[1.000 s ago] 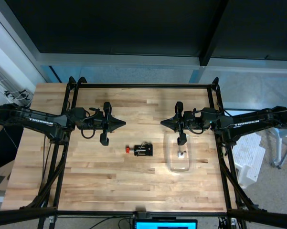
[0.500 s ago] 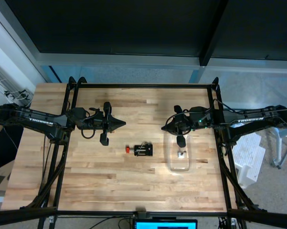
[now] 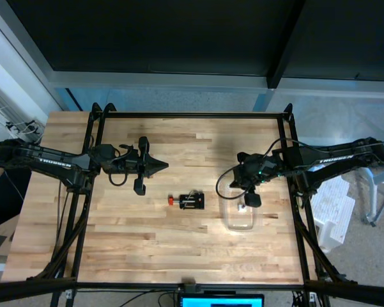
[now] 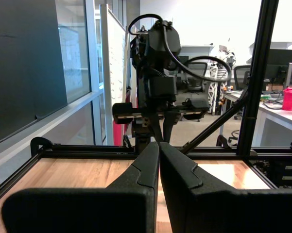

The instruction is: Pick the RCA connector and install on taskboard

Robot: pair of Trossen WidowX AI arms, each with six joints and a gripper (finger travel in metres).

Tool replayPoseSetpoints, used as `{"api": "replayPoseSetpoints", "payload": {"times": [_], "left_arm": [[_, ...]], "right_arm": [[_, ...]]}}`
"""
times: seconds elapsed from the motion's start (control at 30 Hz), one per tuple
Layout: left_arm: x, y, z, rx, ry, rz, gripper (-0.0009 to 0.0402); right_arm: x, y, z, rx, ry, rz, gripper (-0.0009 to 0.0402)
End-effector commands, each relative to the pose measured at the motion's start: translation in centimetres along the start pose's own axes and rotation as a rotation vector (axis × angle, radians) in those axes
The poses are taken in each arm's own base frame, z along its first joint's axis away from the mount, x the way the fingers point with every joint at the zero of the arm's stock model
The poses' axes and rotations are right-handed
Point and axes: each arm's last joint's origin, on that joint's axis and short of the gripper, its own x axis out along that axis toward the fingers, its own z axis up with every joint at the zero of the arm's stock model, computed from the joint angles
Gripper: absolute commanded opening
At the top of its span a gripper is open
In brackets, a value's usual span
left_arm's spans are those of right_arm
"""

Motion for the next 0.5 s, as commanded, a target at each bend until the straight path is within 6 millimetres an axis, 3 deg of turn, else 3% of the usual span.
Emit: {"api": "replayPoseSetpoints", "payload": {"times": [0.03, 0.5], "left_arm": [[0.0, 0.0, 0.0, 0.000, 0.000, 0.000, 0.0000], [0.0, 0.0, 0.0, 0.000, 0.000, 0.000, 0.0000]], "right_arm": [[-0.4, 0.6, -0.1, -0.014, 0.071, 0.004, 0.0000], [-0.5, 2.6, 0.0, -0.047, 0.373, -0.018, 0.0000]]}}
